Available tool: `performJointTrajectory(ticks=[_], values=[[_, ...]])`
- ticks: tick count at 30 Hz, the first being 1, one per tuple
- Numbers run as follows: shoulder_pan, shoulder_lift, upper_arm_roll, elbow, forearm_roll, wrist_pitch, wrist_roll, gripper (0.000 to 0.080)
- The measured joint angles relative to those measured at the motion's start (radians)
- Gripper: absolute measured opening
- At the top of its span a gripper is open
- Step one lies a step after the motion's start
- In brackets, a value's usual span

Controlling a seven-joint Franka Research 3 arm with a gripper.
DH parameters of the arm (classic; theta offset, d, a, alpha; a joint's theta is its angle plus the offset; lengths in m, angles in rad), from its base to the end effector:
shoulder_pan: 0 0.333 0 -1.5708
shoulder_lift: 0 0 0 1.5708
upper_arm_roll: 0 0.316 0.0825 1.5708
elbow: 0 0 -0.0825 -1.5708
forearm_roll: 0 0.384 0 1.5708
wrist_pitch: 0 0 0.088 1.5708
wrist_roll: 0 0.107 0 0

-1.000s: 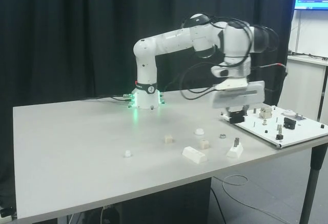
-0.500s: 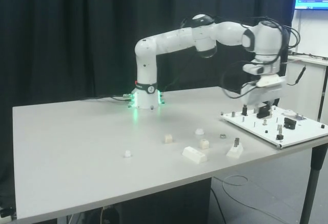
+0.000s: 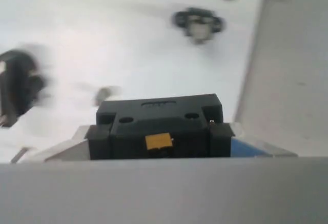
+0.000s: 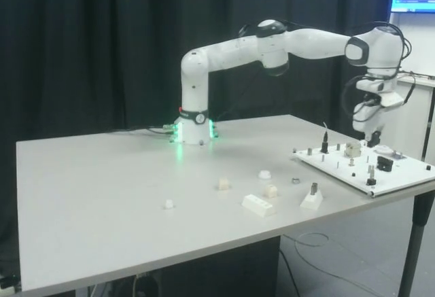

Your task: Insert D-SUB.

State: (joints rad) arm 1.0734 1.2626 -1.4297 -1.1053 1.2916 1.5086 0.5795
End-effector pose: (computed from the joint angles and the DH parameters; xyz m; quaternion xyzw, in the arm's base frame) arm 0.6847 0.3072 0.3407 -0.9562 0.2905 0.0301 0.0216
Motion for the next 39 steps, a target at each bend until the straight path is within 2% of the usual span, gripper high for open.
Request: performJointTrajectory(ticks=[3,7,16,28,30,39], values=[[0.018,0.000,0.007,0.028,-0.018,0.004,-0.053,0.0386],[0.042,0.000,0.014,0.052,-0.041,0.012,-0.058,0.0386],[0.085,0.000,0.033,0.059,-0.110,0.026,-0.053,0.0386],[0.103,0.001,0.091,0.059,-0.145,0.110,-0.151,0.0386],[0.106,0.000,0.098,0.059,-0.148,0.123,-0.196,0.0386],[0.130,0.000,0.108,0.060,-0.167,0.151,-0.535,0.0386]])
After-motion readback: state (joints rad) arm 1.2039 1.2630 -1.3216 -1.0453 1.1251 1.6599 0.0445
